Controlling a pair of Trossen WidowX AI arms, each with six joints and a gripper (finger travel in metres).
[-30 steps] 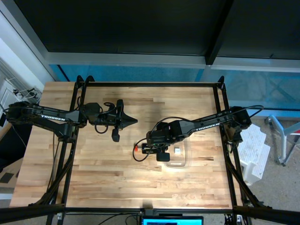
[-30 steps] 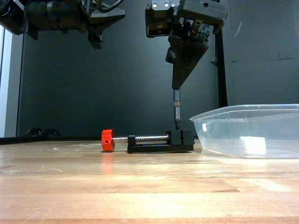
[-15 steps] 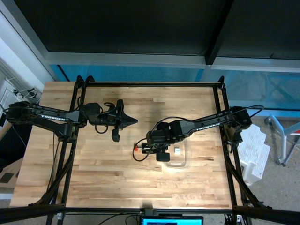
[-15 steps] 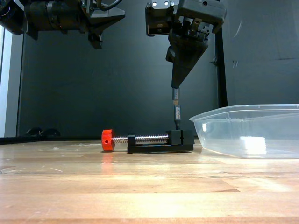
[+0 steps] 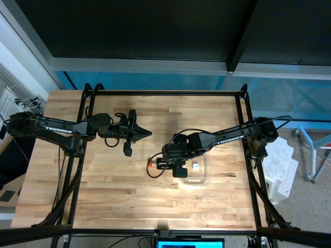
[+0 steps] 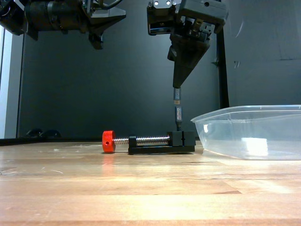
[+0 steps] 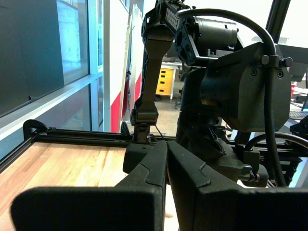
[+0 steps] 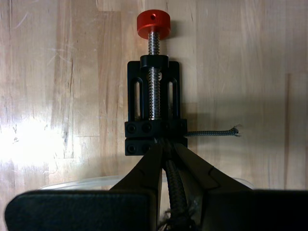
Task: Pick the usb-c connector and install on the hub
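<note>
My right gripper [image 6: 177,84] points straight down, shut on the usb-c connector [image 6: 177,96], which hangs upright. Just under it stands a grey upright piece [image 6: 178,117], clamped in a black vise [image 6: 160,142] with a red knob [image 6: 108,141]. A thin light band shows where connector and grey piece meet; how far in it sits I cannot tell. In the right wrist view the fingers [image 8: 150,166] pinch the braided cable [image 8: 172,178] above the vise [image 8: 153,115]. My left gripper [image 5: 148,133] hovers shut, high and far left of the vise [image 5: 158,163].
A clear plastic bin [image 6: 249,132] sits directly right of the vise, touching it or nearly so; from above a small white item [image 5: 195,166] lies in the bin [image 5: 205,178]. A short braided cable stub [image 8: 211,133] sticks out sideways from the vise.
The right gripper has risen slightly with the connector, and a light band now shows between the connector and the grey piece. The left arm has not moved.
</note>
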